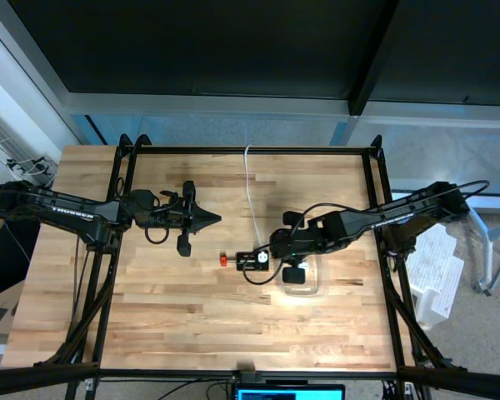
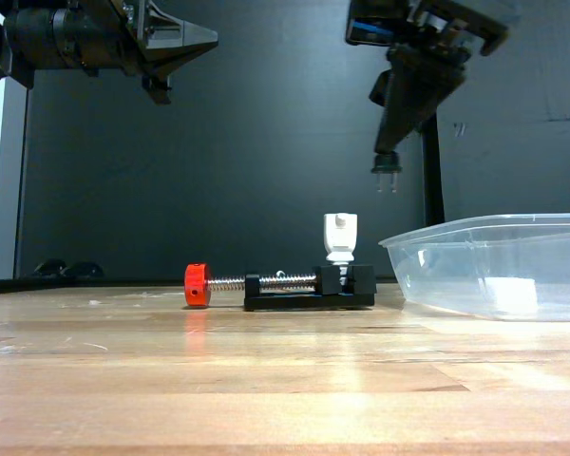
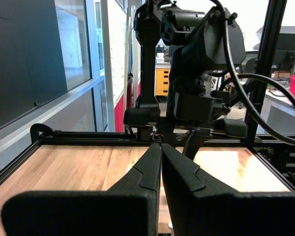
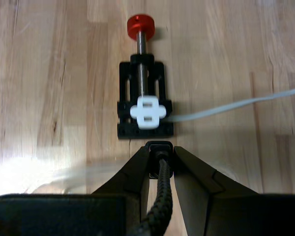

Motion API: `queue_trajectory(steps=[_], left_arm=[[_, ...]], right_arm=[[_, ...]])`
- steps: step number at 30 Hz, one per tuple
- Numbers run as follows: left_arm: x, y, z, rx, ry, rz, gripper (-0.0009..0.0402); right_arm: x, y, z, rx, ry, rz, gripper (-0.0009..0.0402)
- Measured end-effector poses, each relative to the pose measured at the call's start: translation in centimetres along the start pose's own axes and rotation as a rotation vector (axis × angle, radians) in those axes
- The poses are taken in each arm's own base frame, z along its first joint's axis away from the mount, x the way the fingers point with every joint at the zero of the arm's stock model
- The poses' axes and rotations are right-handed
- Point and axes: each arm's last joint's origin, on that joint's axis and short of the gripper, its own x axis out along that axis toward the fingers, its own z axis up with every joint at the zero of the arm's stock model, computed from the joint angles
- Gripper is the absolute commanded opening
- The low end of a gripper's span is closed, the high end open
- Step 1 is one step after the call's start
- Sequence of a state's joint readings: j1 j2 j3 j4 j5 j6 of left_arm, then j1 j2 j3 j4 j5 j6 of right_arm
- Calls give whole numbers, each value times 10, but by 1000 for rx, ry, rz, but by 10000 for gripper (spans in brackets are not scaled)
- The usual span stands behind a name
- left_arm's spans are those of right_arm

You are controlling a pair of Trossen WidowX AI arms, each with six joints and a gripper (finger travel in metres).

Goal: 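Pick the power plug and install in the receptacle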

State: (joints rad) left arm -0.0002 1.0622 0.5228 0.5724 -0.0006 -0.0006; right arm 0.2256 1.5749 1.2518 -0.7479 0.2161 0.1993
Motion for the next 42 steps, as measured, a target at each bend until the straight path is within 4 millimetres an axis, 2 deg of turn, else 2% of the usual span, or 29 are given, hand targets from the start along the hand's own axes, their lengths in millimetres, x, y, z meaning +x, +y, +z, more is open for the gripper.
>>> queue_trajectory(steps=[8,13,32,42], left_arm=[[0,0,0,0,0,0,0],[0,0,0,0,0,0,0],[0,0,0,0,0,0,0],[0,0,0,0,0,0,0]], right_arm=[[15,2,18,-7,10,-9,0],[21,5,23,-20,7,-4,0],[23,5,24,-13,-9,3,0],[32,7,24,-12,-4,5,0]])
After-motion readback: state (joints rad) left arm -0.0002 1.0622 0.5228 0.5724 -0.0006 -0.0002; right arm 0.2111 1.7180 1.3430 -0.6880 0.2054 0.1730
